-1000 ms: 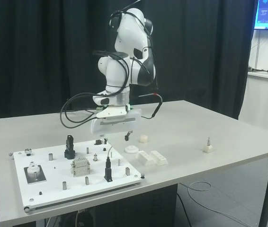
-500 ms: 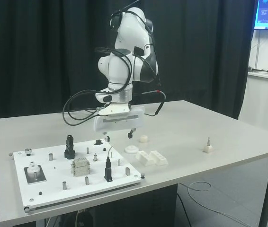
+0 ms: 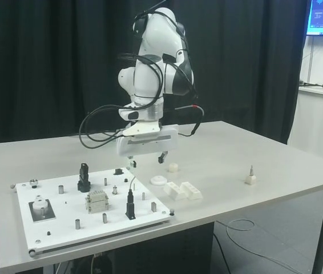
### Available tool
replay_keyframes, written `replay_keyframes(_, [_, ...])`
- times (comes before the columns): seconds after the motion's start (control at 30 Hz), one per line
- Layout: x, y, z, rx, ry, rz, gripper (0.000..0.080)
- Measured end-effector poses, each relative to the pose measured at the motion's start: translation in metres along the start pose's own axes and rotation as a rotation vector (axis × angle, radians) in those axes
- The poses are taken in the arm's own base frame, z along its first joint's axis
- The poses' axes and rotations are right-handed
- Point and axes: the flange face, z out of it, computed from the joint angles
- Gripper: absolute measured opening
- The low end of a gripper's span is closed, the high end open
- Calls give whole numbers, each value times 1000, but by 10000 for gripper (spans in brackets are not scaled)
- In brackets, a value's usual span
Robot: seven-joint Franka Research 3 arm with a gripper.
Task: Pick large gear.
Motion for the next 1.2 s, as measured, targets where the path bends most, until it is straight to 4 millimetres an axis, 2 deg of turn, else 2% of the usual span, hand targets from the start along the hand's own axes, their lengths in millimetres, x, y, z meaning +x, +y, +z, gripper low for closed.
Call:
replay_keyframes(0.3, [-5, 0, -6, 0, -26, 4, 800])
replay_keyframes(0.63, [-23, -6, -5, -21, -104, 14, 800])
replay_keyframes(1.2, [-73, -8, 31, -61, -175, 28, 800])
